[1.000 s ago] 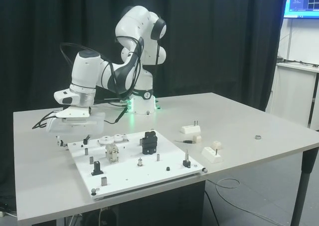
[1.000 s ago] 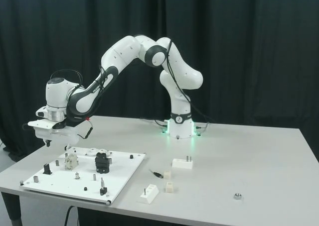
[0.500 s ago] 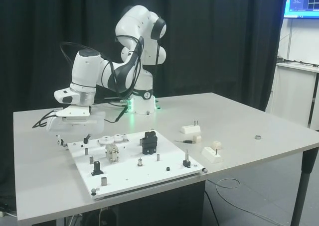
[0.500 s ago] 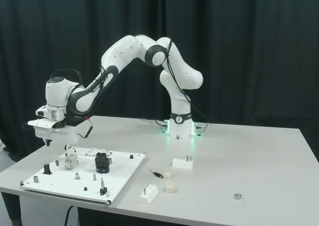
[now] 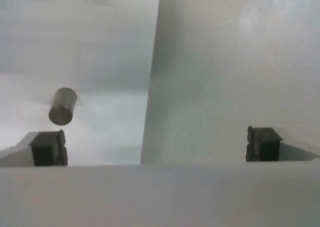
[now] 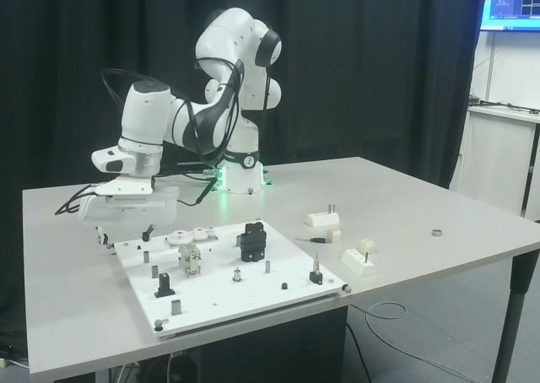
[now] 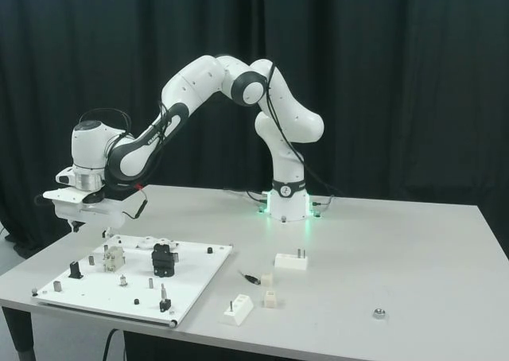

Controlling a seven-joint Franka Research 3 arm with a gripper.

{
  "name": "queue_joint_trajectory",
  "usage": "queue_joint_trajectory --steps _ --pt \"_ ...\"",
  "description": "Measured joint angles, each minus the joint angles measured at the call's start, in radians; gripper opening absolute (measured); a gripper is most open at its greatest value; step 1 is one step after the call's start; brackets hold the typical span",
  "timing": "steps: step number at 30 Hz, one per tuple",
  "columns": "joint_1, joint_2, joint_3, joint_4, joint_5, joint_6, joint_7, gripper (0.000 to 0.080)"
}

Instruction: Pick square peg 1.

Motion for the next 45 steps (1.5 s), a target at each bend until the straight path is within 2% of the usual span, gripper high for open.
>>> queue_joint_trajectory --steps 45 --pt "0.001 -0.004 0.0 0.034 0.021 -0.035 0.0 0.08"
